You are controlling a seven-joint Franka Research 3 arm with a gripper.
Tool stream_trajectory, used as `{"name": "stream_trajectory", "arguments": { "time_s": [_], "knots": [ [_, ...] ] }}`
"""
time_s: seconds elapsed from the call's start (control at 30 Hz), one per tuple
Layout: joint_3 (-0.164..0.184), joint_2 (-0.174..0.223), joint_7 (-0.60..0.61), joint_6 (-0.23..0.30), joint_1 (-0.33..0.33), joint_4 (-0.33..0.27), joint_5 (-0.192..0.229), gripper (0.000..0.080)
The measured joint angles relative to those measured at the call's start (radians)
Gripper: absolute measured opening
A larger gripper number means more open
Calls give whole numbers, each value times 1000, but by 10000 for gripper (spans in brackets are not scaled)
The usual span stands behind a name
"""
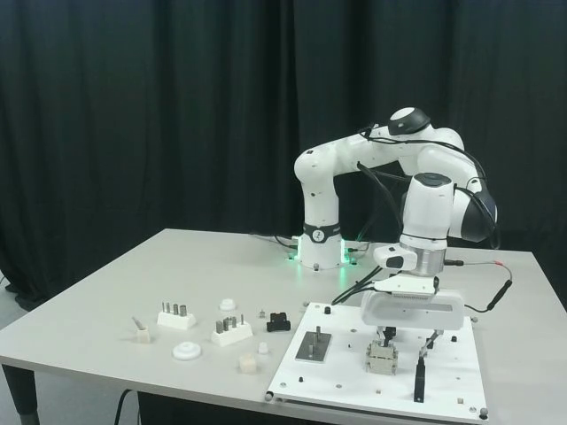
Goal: Insert waterproof.
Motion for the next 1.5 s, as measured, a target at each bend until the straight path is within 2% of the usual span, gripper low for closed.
{"name": "stream_trajectory", "arguments": {
  "time_s": [1.5],
  "knots": [
    [6, -3, 27, 2, -4, 1, 0, 800]
  ]
}}
